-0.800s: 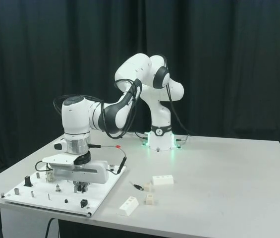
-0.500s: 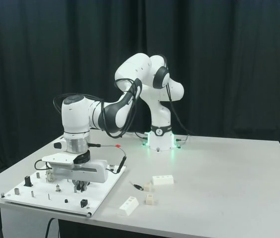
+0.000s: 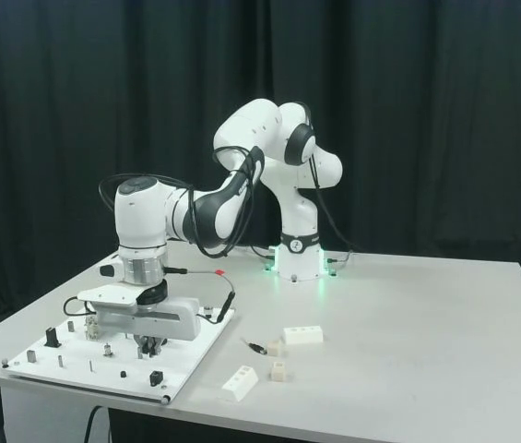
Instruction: Place Ethernet.
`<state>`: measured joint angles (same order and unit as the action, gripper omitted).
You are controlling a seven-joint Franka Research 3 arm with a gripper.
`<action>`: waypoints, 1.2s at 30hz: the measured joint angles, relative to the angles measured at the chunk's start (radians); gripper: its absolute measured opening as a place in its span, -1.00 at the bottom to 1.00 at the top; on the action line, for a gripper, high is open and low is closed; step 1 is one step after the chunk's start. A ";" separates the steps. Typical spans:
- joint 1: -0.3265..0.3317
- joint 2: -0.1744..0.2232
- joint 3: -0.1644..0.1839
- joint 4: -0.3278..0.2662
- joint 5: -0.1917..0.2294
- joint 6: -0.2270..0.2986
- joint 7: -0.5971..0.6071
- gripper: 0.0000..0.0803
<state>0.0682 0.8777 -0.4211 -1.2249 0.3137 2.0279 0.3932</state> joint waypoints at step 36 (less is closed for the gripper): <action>0.016 0.000 0.017 0.003 -0.031 -0.026 -0.005 -0.80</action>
